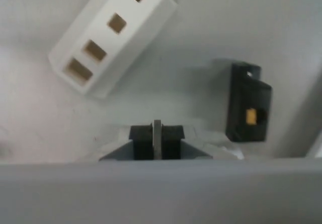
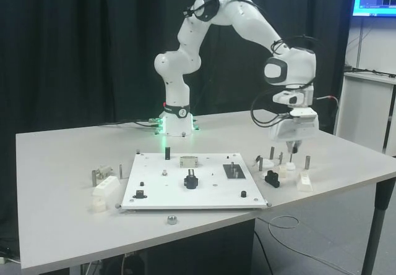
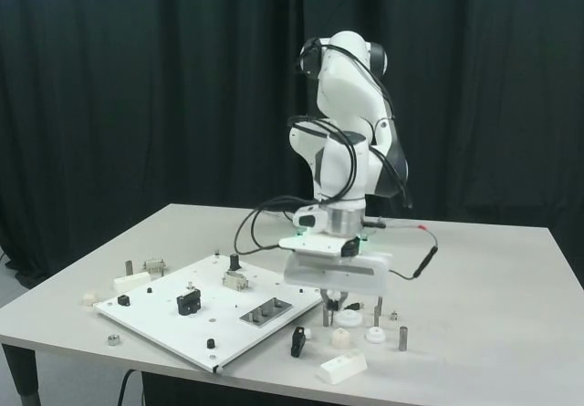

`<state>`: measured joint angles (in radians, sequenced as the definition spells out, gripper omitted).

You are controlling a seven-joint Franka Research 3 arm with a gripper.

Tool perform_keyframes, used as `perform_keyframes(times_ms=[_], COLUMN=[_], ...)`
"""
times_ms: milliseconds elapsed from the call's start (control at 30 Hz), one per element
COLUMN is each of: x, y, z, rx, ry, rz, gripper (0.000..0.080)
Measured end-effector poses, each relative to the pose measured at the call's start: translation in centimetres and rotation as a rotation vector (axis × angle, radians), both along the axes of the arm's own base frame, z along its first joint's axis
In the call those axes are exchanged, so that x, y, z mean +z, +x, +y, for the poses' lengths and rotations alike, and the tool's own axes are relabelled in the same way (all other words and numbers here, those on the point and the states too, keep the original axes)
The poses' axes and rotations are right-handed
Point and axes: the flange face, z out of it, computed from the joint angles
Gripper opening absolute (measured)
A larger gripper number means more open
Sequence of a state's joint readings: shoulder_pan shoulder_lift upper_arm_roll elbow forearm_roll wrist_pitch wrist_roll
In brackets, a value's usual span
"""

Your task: Place square peg 1.

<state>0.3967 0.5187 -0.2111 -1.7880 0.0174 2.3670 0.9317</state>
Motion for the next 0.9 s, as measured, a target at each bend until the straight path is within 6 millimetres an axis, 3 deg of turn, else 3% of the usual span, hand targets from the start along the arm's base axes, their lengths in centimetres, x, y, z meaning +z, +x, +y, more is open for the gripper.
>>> perform_keyframes(times_ms=[533, 900], x=[-4.1, -4.6], y=[1.8, 1.9], z=[1.9, 2.1], rx=[-0.004, -0.023], ry=[-0.009, -0.016], rz=[0.062, 0.093], gripper=[0.0032, 0.0032])
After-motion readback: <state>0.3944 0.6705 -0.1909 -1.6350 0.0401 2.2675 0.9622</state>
